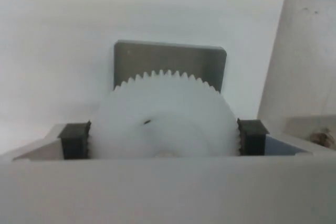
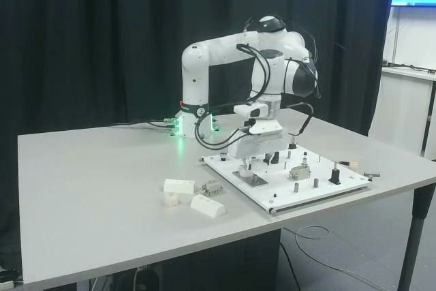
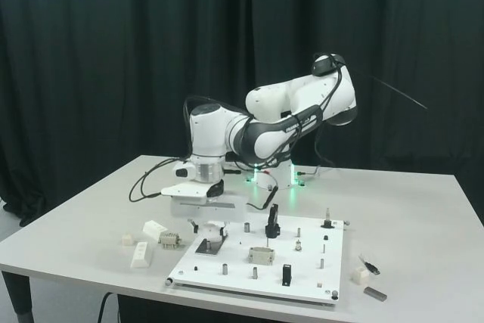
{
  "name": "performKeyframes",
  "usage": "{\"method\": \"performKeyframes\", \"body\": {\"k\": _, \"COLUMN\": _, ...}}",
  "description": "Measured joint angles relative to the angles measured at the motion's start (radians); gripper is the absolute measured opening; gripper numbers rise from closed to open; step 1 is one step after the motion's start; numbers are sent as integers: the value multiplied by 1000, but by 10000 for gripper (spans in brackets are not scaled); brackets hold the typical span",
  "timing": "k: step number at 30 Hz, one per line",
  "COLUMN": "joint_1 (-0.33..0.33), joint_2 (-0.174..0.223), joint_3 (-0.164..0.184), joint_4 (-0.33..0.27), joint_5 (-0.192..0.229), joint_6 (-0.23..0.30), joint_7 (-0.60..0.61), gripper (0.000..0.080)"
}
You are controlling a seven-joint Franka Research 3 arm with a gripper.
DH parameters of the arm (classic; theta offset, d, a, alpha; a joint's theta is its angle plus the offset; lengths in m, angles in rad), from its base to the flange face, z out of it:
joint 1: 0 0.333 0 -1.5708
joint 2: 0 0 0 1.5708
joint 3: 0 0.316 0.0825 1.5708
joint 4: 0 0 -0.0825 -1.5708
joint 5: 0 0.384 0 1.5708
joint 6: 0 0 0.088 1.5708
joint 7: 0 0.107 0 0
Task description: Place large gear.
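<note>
Grey table (image 2: 102,182) carries a white board (image 2: 320,192); over its near corner the gripper (image 1: 163,139) clamps the large gear (image 1: 165,116) by its toothed rim, flat face up, above a grey plate (image 1: 170,61).

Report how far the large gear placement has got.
Done: the gripper has the large gear clamped between its fingers. In hand: it holds the gear low over the grey plate on the white board. Left: seating the gear, releasing it and backing off.
</note>
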Motion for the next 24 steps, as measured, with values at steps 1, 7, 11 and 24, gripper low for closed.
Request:
{"method": "performKeyframes", "body": {"k": 1, "joint_1": 2, "joint_2": -2, "joint_3": -4, "joint_4": 0, "joint_5": -2, "joint_6": -4, "joint_7": 2, "gripper": 595}}
{"method": "performKeyframes", "body": {"k": 7, "joint_1": 7, "joint_2": -3, "joint_3": -19, "joint_4": 0, "joint_5": -4, "joint_6": -12, "joint_7": 5, "gripper": 595}}
{"method": "performKeyframes", "body": {"k": 11, "joint_1": 8, "joint_2": -3, "joint_3": -21, "joint_4": 1, "joint_5": -4, "joint_6": -12, "joint_7": 6, "gripper": 595}}
{"method": "performKeyframes", "body": {"k": 24, "joint_1": 31, "joint_2": -7, "joint_3": -21, "joint_4": 21, "joint_5": 4, "joint_6": -61, "joint_7": 51, "gripper": 595}}
